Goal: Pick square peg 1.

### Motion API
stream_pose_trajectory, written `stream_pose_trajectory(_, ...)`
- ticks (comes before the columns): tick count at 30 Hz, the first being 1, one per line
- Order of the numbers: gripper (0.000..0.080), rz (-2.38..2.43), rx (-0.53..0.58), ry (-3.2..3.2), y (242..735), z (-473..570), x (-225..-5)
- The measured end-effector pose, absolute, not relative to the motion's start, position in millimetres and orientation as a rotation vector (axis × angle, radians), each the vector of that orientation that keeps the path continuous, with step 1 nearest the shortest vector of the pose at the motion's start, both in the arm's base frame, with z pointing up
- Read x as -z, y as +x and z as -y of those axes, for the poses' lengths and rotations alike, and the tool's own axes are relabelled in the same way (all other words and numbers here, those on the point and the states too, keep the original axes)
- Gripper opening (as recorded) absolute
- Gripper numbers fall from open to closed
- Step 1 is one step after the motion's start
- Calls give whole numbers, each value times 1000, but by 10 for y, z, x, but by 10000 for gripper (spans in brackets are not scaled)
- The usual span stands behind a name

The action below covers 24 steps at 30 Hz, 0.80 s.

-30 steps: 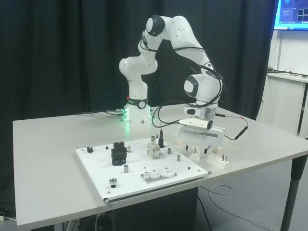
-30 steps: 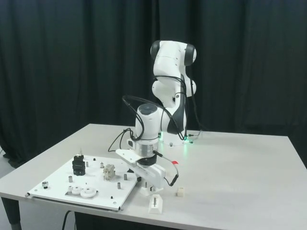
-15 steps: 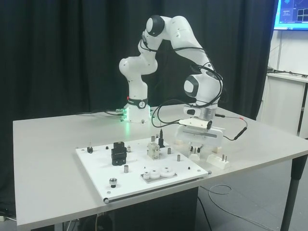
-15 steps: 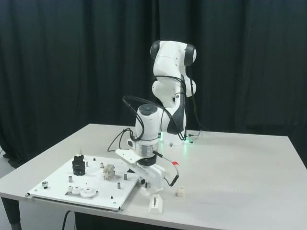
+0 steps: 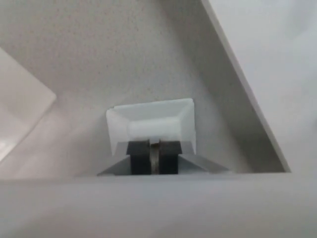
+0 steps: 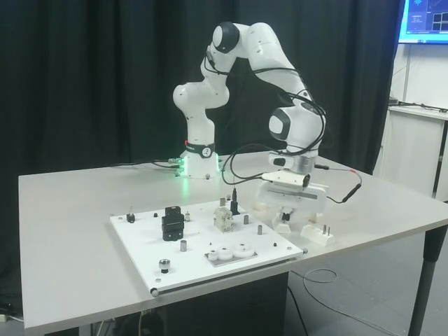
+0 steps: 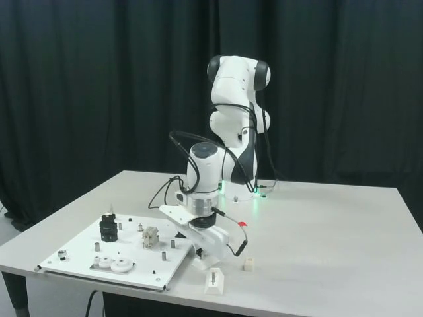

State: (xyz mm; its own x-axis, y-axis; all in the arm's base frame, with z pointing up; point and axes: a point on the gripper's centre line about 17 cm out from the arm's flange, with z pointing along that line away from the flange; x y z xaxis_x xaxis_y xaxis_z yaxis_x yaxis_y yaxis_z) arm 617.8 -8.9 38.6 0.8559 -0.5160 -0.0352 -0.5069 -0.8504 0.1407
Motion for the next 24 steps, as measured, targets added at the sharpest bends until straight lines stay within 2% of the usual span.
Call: stream_pose_trajectory(24, 34, 791, 154, 2907, 6323, -46, -764)
